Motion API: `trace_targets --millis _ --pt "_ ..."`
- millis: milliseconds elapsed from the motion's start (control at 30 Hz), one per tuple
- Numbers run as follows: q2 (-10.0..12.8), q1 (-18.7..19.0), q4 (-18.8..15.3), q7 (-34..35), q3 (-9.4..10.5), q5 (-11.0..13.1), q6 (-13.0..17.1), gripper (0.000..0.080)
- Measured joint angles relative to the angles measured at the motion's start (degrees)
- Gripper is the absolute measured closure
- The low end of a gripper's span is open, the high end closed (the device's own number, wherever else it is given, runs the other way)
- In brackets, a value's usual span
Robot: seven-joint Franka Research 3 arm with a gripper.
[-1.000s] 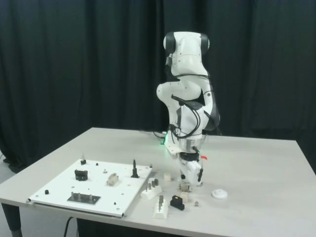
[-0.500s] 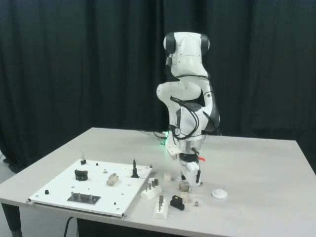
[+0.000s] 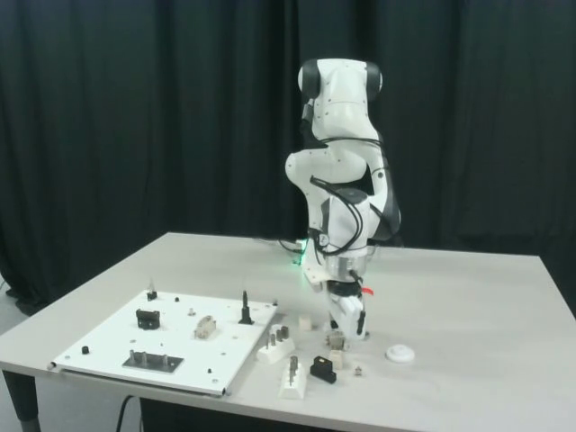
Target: Pick waterproof.
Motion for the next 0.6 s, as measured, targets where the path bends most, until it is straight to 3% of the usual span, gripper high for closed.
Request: trace_targets --millis 367,600 --pt "0.68 -0.05 0.00 0.57 0.00 2.07 1.20 0.0003" --pt "0.80 -0.06 0.00 0.57 0.00 2.16 1.04 0.0030"
